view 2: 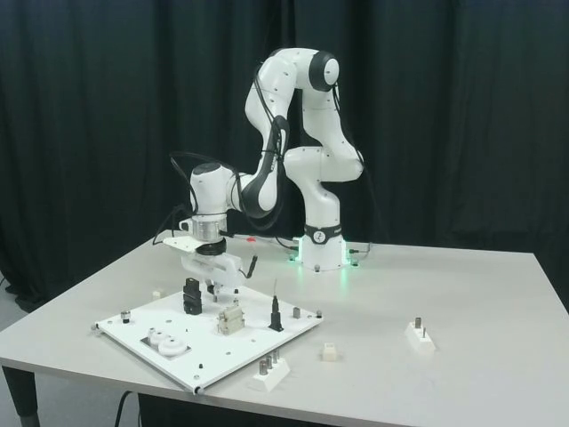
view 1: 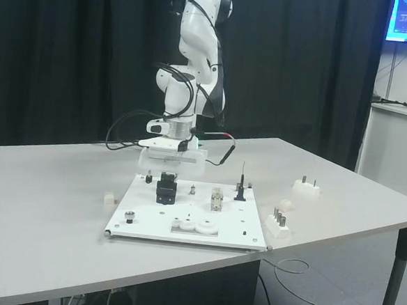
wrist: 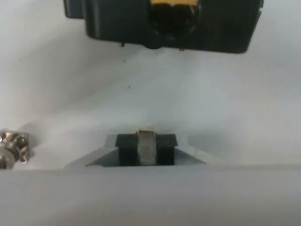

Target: Insert square peg 2.

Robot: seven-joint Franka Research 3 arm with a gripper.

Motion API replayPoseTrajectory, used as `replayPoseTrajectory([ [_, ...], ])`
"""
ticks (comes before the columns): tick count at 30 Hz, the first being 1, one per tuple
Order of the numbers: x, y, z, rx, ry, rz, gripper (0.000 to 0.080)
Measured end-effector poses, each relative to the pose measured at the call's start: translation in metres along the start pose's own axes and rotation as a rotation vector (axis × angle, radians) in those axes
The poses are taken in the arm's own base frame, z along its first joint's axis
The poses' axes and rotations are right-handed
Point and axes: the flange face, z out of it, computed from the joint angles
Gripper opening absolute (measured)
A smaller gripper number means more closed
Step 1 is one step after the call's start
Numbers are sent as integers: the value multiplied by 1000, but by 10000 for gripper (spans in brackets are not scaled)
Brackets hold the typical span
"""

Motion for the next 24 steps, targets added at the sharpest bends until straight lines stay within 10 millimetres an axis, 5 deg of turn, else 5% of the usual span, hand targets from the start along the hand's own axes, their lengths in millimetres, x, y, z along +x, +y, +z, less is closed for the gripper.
replayPoseTrajectory([
  [10,-1,-1,-4,3,-10,23,71],
  [11,-1,-1,-5,4,-12,29,598],
  [15,-1,-2,-11,4,-26,52,598],
  [16,-2,-3,-13,3,-31,59,749],
  [24,-3,-3,-30,6,-65,158,787],
])
